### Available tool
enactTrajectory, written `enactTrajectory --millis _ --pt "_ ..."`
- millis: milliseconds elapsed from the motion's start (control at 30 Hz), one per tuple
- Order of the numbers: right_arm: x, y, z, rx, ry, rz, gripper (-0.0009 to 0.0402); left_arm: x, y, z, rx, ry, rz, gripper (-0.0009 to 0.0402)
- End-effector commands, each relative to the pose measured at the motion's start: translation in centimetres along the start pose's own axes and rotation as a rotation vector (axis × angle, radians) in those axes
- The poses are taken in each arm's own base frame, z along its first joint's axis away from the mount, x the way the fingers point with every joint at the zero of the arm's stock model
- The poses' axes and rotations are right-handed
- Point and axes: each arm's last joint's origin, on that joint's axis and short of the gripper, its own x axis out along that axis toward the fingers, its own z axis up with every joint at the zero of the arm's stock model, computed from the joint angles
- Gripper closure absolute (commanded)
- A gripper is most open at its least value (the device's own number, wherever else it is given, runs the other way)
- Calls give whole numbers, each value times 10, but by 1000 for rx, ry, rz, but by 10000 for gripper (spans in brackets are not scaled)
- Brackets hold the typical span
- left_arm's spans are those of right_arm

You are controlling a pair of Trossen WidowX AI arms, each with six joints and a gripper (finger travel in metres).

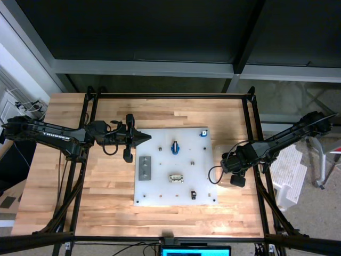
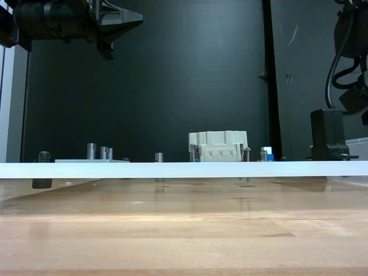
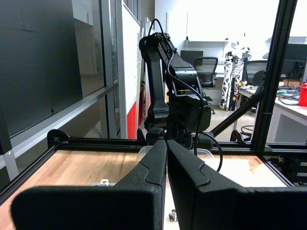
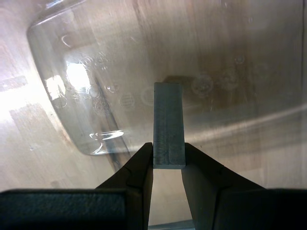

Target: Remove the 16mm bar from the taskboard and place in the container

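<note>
In the right wrist view my right gripper [image 4: 168, 155] is shut on the 16mm bar [image 4: 169, 124], a short dark-grey metal piece standing up between the fingers. It hangs directly over the clear container [image 4: 96, 72], above its floor. From the high view my right gripper [image 1: 237, 179] sits just right of the white taskboard [image 1: 160, 184]; the bar is hidden there. My left gripper [image 1: 141, 137] hovers shut over the board's upper left edge, nothing in it, also seen high up as left gripper [image 2: 123, 26] and left gripper [image 3: 166, 148].
The board carries a grey block [image 1: 145, 167], a blue knob [image 1: 175, 148], a silver connector [image 1: 176, 178], a black clip [image 1: 194, 194] and small pegs. Black frame rails [image 1: 250, 133] border the wooden table. The container's wall [image 2: 359, 146] shows at the low view's right edge.
</note>
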Motion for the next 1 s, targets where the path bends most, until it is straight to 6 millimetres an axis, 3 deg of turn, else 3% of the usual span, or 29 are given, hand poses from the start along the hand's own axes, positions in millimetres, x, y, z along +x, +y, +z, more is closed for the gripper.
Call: enactTrajectory --millis 33,267,400,633,1000 --pt "-2 1 1 4 -8 5 250 0 0 0 0 0 0 393" --pt "-15 5 4 15 -37 28 97 0 0 0 0 0 0 393" --pt "-31 8 5 11 -62 49 53 0 0 0 0 -1 0 393" --pt "-58 6 -1 5 -75 57 56 0 0 0 0 0 0 393" --pt "-61 6 -3 2 -76 57 91 0 0 0 0 0 0 393"
